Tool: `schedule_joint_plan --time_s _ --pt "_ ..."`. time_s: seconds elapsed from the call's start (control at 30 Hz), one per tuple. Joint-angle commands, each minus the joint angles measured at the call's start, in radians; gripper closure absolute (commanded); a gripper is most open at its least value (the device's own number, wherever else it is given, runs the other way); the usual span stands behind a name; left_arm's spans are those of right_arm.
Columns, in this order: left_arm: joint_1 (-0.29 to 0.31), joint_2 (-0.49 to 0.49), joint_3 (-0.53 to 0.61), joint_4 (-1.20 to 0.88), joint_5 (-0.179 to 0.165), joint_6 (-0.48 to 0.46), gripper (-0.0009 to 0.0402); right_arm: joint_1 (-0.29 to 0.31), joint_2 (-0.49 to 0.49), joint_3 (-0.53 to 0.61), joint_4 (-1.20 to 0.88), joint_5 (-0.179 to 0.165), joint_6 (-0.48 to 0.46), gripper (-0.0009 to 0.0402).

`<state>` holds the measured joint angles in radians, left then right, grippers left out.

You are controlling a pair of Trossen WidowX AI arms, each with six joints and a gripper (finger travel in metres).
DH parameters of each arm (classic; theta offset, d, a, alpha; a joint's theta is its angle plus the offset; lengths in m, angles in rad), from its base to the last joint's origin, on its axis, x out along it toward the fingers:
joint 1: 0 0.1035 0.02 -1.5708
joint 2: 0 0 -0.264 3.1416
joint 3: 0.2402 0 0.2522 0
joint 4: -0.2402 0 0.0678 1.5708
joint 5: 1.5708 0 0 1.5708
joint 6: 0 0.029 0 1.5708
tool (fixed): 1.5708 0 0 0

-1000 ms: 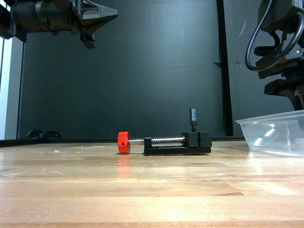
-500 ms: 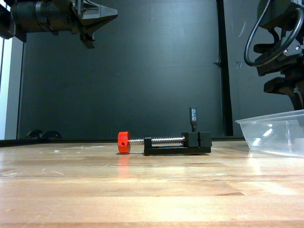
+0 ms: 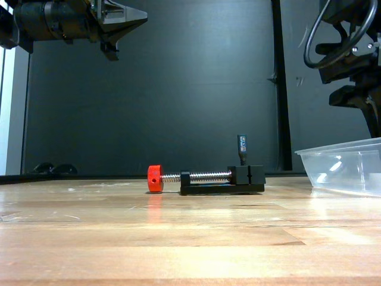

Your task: Pick the usb-c connector and install on the hub

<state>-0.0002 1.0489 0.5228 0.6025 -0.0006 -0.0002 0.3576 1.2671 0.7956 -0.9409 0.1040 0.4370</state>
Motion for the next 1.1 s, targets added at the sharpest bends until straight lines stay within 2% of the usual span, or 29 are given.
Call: schedule_joint_plan --time_s 0.03,1.1 --pt "0.000 0.000 0.000 0.000 0.000 0.000 0.0393 0.000 -0.003 0.018 -0.024 0.000 0.000 0.0390" --pt "0.000 0.000 0.000 0.000 0.000 0.000 0.0393 -0.001 -0.008 0.034 -0.034 0.000 0.000 0.0389"
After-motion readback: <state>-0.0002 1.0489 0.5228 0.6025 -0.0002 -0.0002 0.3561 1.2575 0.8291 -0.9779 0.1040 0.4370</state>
